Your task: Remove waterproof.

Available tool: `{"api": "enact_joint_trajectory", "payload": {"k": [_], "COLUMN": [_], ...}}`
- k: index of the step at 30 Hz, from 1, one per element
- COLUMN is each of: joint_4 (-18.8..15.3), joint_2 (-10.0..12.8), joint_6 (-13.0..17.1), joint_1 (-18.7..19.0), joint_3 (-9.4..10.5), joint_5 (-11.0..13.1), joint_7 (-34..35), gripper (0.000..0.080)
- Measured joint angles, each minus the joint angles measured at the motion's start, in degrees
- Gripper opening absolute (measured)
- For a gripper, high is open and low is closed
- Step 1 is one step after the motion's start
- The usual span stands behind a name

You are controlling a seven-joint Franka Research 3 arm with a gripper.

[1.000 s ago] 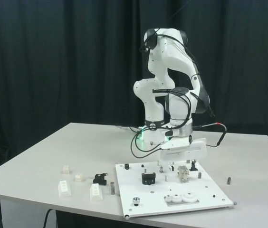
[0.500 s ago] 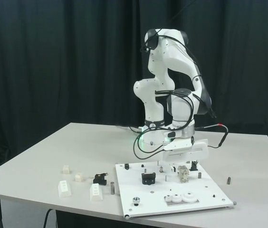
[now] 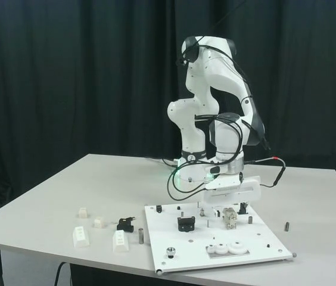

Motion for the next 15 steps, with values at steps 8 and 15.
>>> {"api": "enact_joint_trajectory", "payload": {"k": [8, 15], "joint_4": [-0.7, -0.7], "joint_2": [0.0, 0.0], "joint_6": [1.3, 1.5], "joint_1": [0.0, 0.0], "joint_3": [0.0, -0.07], "joint_5": [0.0, 0.0], "joint_7": [0.1, 0.6], "gripper": [0.0636, 0.0472]}}
